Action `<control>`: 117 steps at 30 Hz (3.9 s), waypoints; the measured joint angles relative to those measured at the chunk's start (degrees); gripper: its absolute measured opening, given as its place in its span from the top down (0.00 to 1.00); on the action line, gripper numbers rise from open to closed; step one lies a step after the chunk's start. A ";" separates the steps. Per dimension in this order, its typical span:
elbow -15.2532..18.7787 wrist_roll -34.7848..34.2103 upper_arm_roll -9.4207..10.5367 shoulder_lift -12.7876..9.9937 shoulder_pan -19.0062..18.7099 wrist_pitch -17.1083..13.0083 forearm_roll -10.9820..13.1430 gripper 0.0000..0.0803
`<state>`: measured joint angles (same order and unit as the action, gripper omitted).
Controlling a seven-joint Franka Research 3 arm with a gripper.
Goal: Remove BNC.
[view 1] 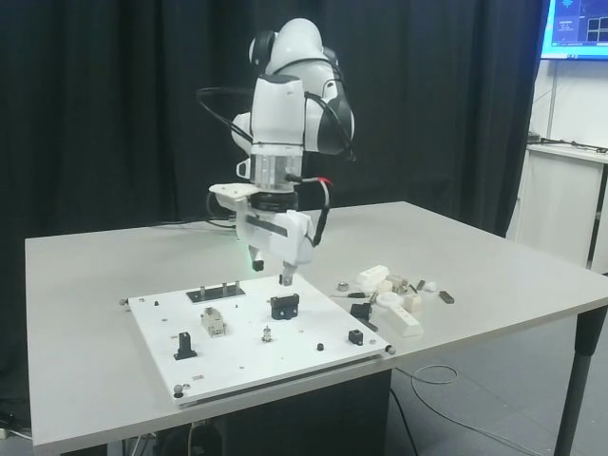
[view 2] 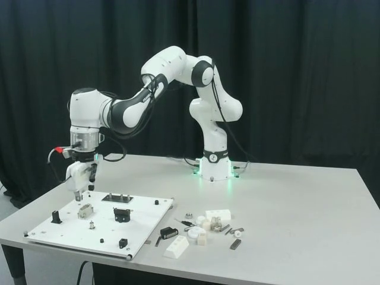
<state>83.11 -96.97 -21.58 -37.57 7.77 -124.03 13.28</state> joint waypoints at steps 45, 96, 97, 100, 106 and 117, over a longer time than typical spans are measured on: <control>-7.89 2.96 -0.24 -10.99 1.68 4.73 4.99 0.00; -6.57 2.96 -0.78 -12.52 0.71 2.26 4.99 0.00; -6.54 2.96 -0.79 -12.52 0.70 2.31 4.98 0.00; -6.50 2.96 -0.83 -12.51 0.68 2.53 4.89 0.00; -6.50 2.96 -1.20 -12.46 0.64 2.68 4.75 0.00; -6.47 2.97 -1.38 -12.32 0.52 2.55 4.90 0.00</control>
<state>76.64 -94.01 -22.95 -49.89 8.28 -121.48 18.18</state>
